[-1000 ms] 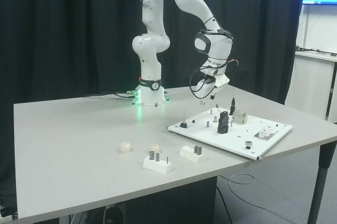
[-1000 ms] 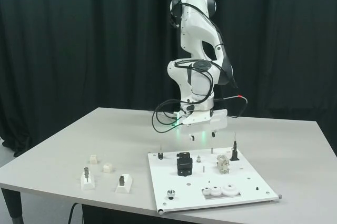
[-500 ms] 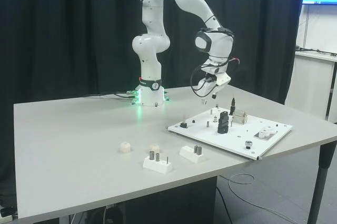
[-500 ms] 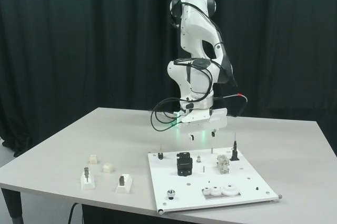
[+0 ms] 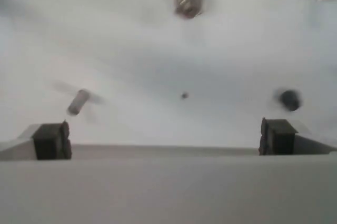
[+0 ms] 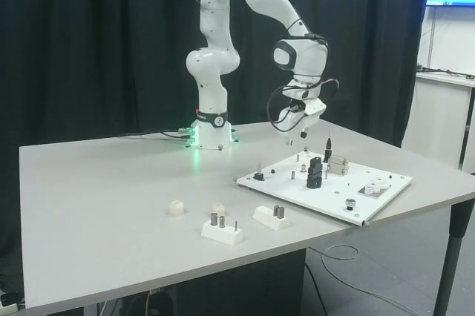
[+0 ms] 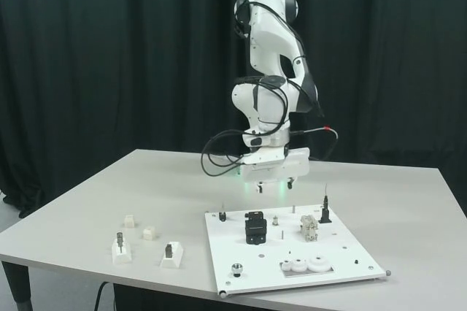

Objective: Pick round peg 1.

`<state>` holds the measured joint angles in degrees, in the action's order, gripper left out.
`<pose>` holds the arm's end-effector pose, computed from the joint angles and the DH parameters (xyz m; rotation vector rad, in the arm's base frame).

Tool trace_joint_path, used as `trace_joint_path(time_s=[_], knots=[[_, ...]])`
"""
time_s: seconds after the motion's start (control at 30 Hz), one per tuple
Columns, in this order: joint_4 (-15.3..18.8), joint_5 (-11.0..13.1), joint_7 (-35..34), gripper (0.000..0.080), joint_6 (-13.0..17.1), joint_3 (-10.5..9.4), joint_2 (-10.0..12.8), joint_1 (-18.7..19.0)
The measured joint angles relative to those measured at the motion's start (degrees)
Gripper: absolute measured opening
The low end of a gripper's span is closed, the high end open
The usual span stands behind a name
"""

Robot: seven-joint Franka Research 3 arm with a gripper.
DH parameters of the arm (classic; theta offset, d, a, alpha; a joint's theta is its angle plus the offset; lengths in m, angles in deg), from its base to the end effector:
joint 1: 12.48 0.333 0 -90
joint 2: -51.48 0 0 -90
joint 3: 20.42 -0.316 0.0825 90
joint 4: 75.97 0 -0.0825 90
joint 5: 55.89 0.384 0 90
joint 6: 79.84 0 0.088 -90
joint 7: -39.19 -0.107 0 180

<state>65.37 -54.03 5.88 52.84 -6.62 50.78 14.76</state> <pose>0.4455 0.1073 0.2871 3.0491 -0.5710 -0.2142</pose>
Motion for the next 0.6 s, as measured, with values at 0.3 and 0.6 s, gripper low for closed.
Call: trace_joint_path(time_s=[0.3, 0.6], knots=[[-1.8, -2.3, 3.0, 0.0800, 4.5, 1.44, 0.3, -2.2], [-5.7, -2.6, 9.3, 0.0800, 9.0, 3.32, 3.0, -5.8]])
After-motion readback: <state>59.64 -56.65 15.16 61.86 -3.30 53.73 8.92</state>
